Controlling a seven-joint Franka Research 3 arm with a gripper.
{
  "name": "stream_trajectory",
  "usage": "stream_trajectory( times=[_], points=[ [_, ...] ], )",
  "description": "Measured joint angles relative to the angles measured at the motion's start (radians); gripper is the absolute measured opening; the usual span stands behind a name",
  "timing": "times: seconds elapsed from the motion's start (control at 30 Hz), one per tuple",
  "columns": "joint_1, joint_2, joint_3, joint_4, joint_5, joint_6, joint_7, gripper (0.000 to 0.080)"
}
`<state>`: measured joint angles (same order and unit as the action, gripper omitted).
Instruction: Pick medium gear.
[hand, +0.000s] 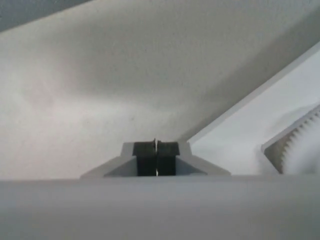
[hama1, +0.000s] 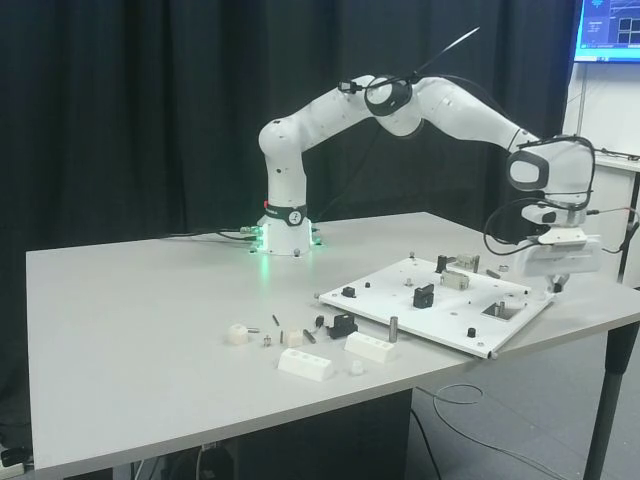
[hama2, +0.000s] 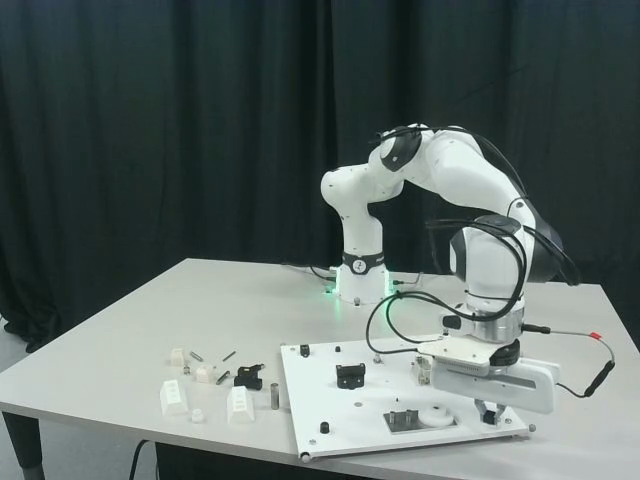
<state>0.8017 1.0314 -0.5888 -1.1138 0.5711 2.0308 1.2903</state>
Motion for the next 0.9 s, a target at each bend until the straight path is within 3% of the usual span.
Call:
stream_trajectory(
  times=[0.57, 0.87, 0.9],
  points=[
    [-0.013, -0.003, -0.023, 0.063, 0.000, -0.084, -0.001, 0.0002],
    [-0.012, -0.007, -0.042, 0.097, 0.000, -0.154, -0.001, 0.0002],
    [-0.012, -0.007, -0.044, 0.101, 0.000, -0.160, -0.001, 0.0166]
  ],
)
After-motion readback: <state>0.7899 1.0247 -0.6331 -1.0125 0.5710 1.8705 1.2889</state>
